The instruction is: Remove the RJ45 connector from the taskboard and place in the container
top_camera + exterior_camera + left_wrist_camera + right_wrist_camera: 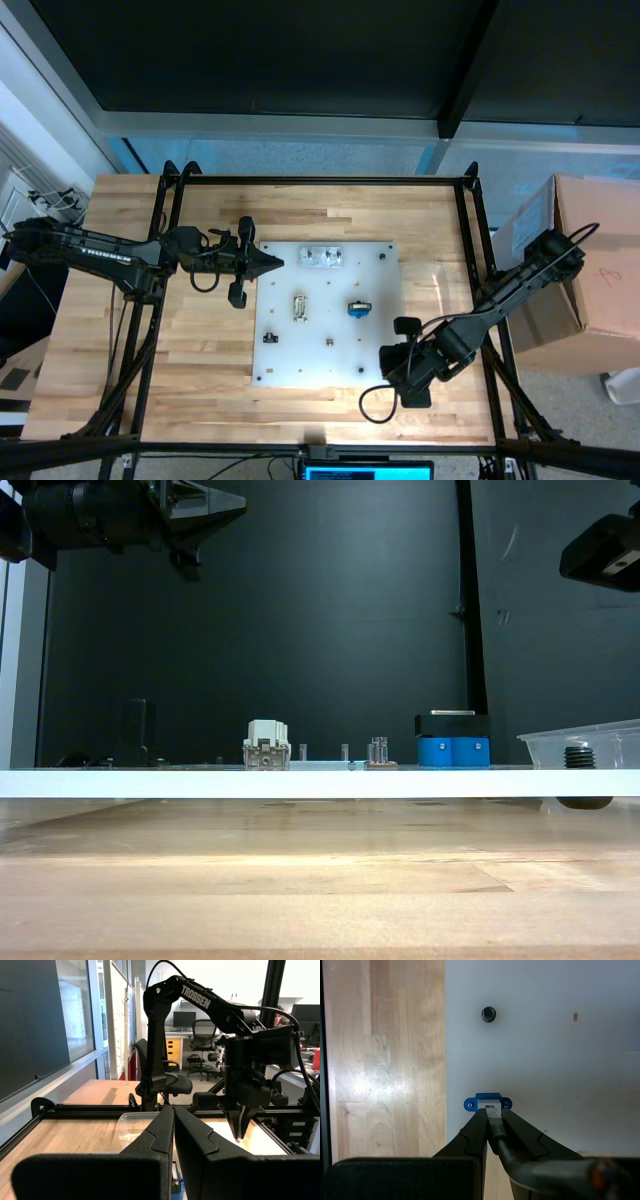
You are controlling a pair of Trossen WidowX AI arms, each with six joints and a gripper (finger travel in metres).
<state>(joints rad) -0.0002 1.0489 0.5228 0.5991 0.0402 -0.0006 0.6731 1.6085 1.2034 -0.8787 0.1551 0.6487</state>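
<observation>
high view: both grippers (272, 262) (393, 362) over taskboard (300, 352)

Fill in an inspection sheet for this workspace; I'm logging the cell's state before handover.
Surface: wooden table carrying the white taskboard.
Job's things: RJ45 connector held in the right gripper, lifted off the board, clear of its blue seat; clear container at the board's right.
Clutter: beige connector and small fittings on the board.
Grippers: left gripper shut, empty, raised over the board's left edge; right gripper shut, near the board's near right corner.
Cables: connector's cable runs back between the fingers.
Surroundings: cardboard box at right.
</observation>
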